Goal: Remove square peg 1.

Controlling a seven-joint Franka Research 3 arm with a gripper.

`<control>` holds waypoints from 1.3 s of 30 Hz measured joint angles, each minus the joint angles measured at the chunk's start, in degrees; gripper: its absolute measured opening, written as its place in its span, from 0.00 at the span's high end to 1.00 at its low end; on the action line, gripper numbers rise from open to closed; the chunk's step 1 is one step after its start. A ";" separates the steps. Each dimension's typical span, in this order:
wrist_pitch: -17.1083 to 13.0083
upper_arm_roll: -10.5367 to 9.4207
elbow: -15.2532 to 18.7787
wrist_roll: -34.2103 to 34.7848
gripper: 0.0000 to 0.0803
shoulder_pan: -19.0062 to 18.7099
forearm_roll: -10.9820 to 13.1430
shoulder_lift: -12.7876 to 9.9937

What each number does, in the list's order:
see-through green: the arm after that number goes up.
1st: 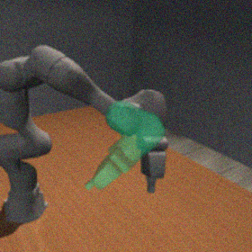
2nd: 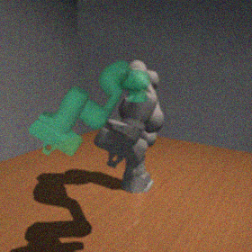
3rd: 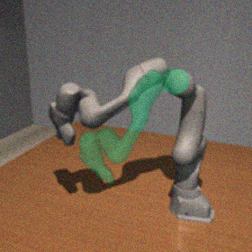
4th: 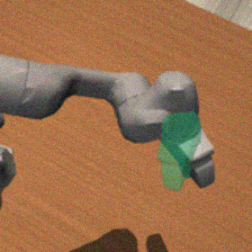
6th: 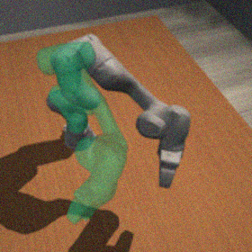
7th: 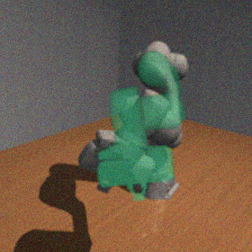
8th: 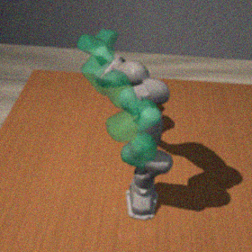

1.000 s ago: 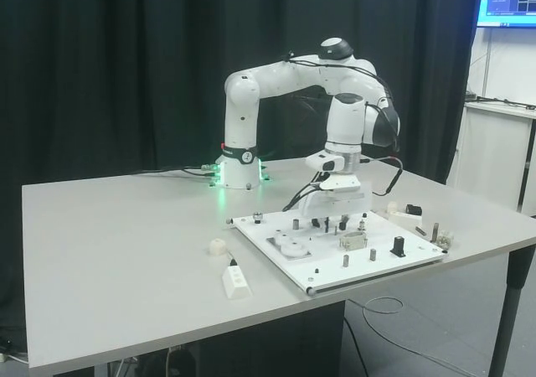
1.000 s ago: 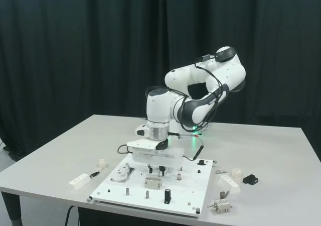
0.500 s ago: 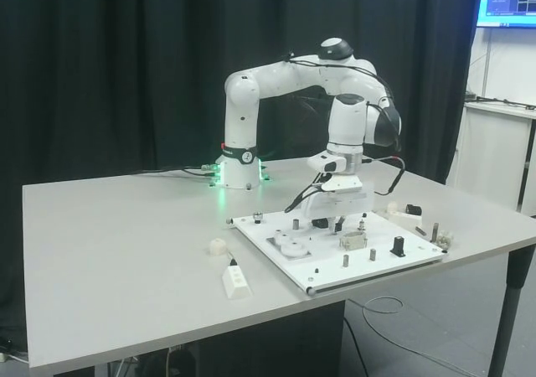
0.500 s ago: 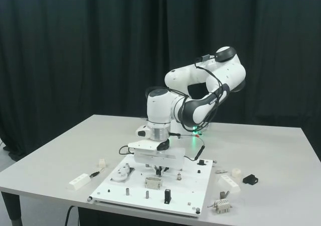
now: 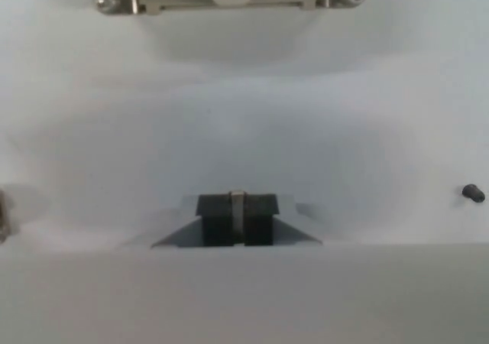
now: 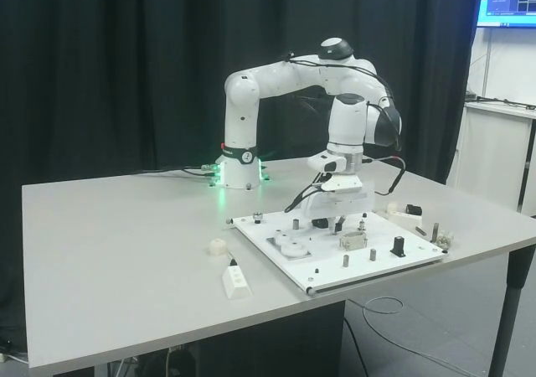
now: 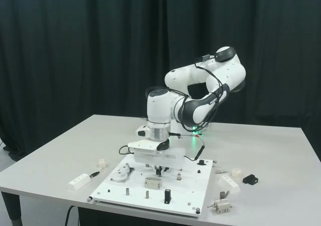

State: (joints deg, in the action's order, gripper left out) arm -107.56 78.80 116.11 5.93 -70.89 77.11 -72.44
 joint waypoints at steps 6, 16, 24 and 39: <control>0.20 0.28 0.00 0.00 0.97 -0.13 -0.22 0.00; 0.97 0.85 0.00 0.14 0.97 -0.19 -0.27 0.04; 2.29 2.11 0.00 0.17 0.97 -0.42 -0.52 0.06; 4.44 4.76 0.00 0.73 0.97 -1.32 -1.46 0.17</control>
State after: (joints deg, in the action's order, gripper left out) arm -103.12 83.56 116.12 6.66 -72.21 75.65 -72.27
